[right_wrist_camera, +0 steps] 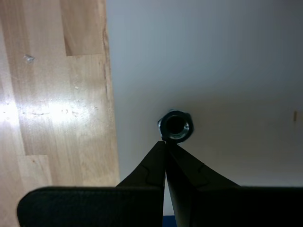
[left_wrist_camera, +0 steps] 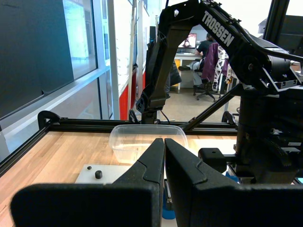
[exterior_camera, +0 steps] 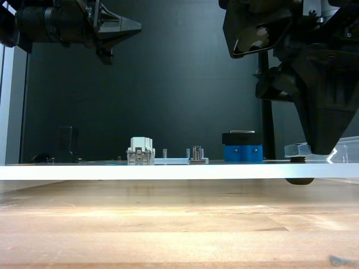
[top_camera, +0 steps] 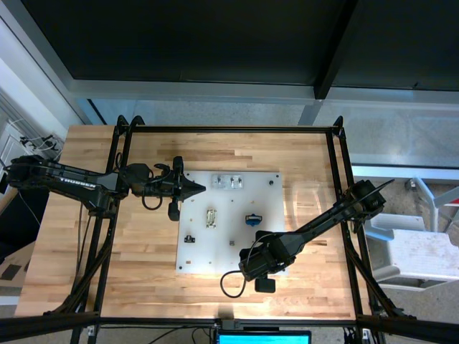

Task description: Unfasten the M12 fastener and place in the container

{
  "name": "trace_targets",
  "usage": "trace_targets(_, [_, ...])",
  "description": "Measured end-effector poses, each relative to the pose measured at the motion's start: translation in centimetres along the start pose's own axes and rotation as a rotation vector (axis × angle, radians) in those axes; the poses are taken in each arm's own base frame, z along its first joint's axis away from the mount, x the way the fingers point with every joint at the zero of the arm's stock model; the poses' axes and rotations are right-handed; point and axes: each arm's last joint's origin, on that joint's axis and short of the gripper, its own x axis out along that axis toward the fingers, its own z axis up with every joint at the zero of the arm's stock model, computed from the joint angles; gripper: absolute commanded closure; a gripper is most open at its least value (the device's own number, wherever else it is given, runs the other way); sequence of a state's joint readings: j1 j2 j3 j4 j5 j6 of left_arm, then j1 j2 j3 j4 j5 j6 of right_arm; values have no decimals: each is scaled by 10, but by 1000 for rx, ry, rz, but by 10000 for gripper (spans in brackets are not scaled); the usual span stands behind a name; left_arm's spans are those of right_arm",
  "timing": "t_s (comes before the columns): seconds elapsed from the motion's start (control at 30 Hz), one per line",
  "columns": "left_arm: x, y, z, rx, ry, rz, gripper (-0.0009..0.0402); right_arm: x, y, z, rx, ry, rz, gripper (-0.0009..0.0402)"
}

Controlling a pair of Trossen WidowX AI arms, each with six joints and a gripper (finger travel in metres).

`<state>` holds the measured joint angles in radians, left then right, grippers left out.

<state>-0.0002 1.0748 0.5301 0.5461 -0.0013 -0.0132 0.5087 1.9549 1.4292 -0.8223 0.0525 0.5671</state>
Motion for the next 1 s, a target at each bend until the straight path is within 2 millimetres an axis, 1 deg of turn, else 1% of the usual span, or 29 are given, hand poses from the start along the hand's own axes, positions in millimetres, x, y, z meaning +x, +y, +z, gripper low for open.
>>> trace_targets(0.1, [0, 0, 0, 0, 0, 0, 393, 0, -2, 0, 8, -11, -44, 393])
trace_targets(0.2, [0, 0, 0, 0, 0, 0, 393, -5, -10, -4, 81, -54, -208, 393])
trace_targets(0.33, [0, 0, 0, 0, 0, 0, 393, -12, -12, -5, 93, -64, -227, 393])
trace_targets(0.53, [0, 0, 0, 0, 0, 0, 393, -16, -10, -7, 109, -16, -133, 393])
trace_targets(0.67, [0, 0, 0, 0, 0, 0, 393, -17, -4, -6, 113, 38, 4, 393])
trace_targets(0.77, [0, 0, 0, 0, 0, 0, 393, -18, 1, -4, 105, 44, 94, 393])
trace_targets(0.9, [0, 0, 0, 0, 0, 0, 393, -16, 3, -1, 104, 22, 115, 393])
trace_targets(1.0, [0, 0, 0, 0, 0, 0, 393, -9, 4, -1, 100, 27, 112, 393])
